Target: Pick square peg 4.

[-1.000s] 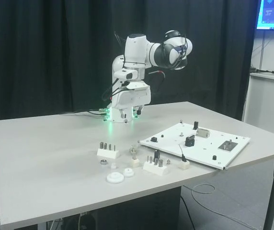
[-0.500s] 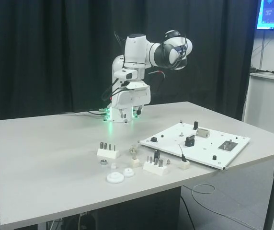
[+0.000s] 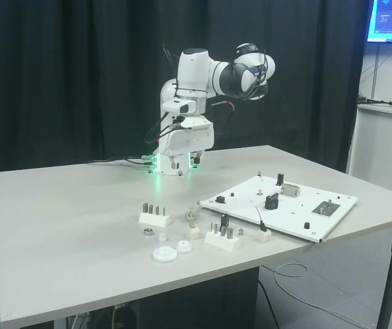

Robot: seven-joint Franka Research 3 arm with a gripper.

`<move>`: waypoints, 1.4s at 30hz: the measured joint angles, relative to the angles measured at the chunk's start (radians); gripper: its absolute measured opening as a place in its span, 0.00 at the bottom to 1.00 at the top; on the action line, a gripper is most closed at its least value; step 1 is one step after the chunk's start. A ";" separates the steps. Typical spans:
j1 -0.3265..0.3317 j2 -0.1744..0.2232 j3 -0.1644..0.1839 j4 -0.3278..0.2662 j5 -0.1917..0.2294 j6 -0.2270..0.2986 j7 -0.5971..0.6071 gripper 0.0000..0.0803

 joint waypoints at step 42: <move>-0.075 0.013 0.064 -0.041 -0.038 0.111 -0.359 1.00</move>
